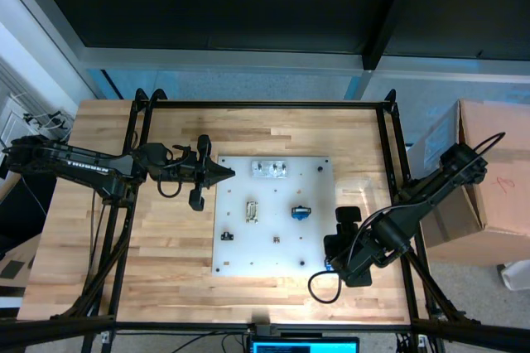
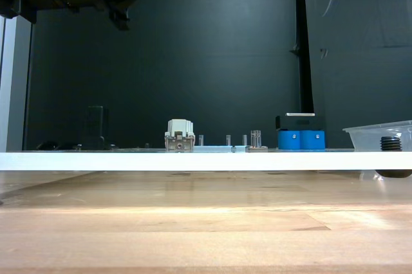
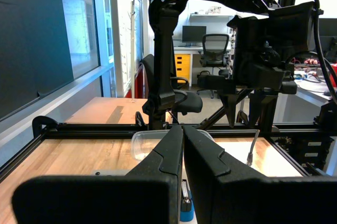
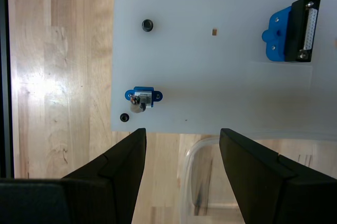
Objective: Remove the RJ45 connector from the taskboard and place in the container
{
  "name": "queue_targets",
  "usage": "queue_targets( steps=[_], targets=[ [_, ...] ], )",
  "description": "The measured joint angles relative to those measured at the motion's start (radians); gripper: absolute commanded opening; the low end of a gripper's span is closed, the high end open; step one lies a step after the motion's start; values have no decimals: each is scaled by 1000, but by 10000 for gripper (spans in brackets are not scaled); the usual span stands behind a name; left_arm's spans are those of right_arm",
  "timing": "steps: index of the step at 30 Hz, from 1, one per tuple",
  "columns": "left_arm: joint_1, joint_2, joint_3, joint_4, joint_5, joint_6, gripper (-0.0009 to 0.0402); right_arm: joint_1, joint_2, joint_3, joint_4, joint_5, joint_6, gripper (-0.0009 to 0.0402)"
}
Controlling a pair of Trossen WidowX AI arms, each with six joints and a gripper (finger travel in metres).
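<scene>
RJ45 connector is in its small blue mount at the near-right corner of the taskboard. It looks seated, but I can't tell how deep. Nothing is touching it.

The container is a clear tub on the table, just off the board's right edge, beside that corner.

Right claw is spread and gripping nothing. It hovers pointing down over the board's right edge, with the tub's rim between the fingers and the RJ45 just ahead of the fingertips.

Left claw is pressed together and empty. It sits high over the board's left edge and points right, level with the table and well apart from the RJ45.

Also on the board are a blue D-sub holder near mid-board and a beige connector block left of it.
</scene>
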Motion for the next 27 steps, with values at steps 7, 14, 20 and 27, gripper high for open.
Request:
queue_targets(
  steps=[7, 14, 20, 27],
  targets=[
    [0, 0, 0, 0, 0, 0, 0, 5, 31, 0, 3, -8, 0, 193],
    [0, 0, 0, 0, 0, 0, 0, 9, 52, 0, 11, -11, -1, 192],
    [0, 0, 0, 0, 0, 0, 0, 13, 71, -3, 21, -11, -2, 192],
    [0, 0, 0, 0, 0, 0, 0, 19, 97, -19, 48, -29, -2, 193]
  ],
)
